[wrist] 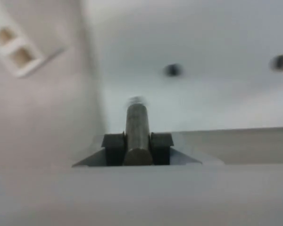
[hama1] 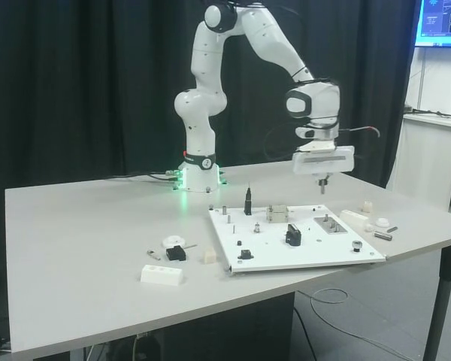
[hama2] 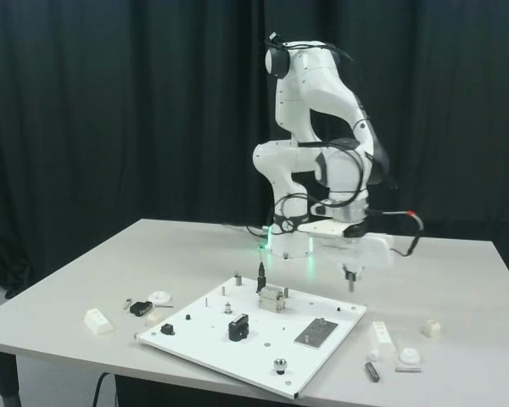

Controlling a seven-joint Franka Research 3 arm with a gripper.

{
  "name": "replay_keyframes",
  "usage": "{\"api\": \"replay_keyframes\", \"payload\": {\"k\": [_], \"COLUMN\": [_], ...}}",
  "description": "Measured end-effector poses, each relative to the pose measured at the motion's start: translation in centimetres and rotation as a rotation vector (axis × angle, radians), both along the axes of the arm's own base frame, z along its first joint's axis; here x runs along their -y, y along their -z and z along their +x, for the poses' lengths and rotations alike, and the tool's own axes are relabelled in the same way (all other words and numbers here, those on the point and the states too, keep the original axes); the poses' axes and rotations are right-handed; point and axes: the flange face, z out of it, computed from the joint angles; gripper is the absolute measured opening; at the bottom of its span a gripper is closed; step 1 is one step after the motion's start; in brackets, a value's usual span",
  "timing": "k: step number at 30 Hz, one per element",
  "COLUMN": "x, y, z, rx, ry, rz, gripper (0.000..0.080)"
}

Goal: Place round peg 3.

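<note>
Robot arm (hama1: pixel 244 45): white, bolted at the far middle of the grey counter (hama1: pixel 83 226), green light at its base.

End effector (hama1: pixel 323 180): raised above the far right corner of the white board (hama1: pixel 301 256), not touching it; its black fingers (wrist: pixel 114 147) are pinching the round peg (wrist: pixel 137 136), one on each side.

Round peg: a short grey metal cylinder, upright in the grip, its lower end hanging free above the board. In the wrist view two dark holes (wrist: pixel 172 70) in the board show beyond its tip.

White board: lies flat on the right half of the counter and carries several small fixtures, among them a black block (hama1: pixel 292 235), a grey plate (hama1: pixel 330 225) and a thin black post (hama1: pixel 248 201).

Loose items, left of the board: a white block (hama1: pixel 162 274) at the near edge and a small black part (hama1: pixel 176 253) just beyond it.

Loose items, right of the board: small white pieces (hama1: pixel 367 214) and a short dark pin (hama1: pixel 383 235).
</note>
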Motion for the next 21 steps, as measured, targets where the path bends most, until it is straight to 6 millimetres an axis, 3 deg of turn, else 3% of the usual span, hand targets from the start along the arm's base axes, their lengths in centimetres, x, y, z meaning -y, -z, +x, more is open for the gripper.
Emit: {"api": "replay_keyframes", "payload": {"k": [9, 21], "x": [-5.7, -10.0], "y": [0.2, 2.2], "z": [0.7, 3.3], "rx": [0.039, 0.041], "ry": [0.005, -0.01], "rz": [0.031, 0.038], "gripper": [0.0113, 0.0113]}}
